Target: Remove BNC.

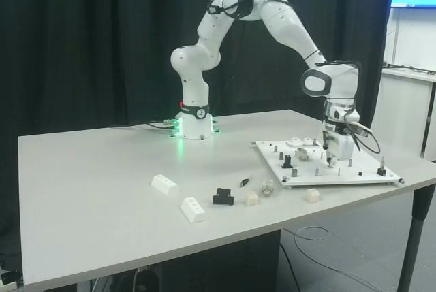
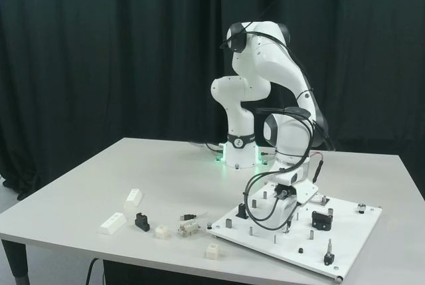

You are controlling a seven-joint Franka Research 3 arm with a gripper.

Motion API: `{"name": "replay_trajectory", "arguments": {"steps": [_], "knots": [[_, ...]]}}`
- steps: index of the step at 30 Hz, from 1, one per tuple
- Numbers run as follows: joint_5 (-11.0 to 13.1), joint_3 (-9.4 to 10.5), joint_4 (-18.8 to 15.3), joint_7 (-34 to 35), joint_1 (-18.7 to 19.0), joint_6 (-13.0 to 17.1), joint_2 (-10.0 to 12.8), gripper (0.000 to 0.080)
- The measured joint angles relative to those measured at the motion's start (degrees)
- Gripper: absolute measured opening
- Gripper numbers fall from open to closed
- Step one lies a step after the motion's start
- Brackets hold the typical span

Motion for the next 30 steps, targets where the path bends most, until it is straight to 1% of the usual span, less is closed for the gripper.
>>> {"name": "replay_trajectory", "arguments": {"steps": [19, 30], "knots": [[-0.06, 0.01, 0.00, -5.92, 0.00, 0.11, 0.01, 0.0120], [-0.09, 0.02, 0.00, -12.56, 0.00, 0.12, 0.02, 0.0120]]}}
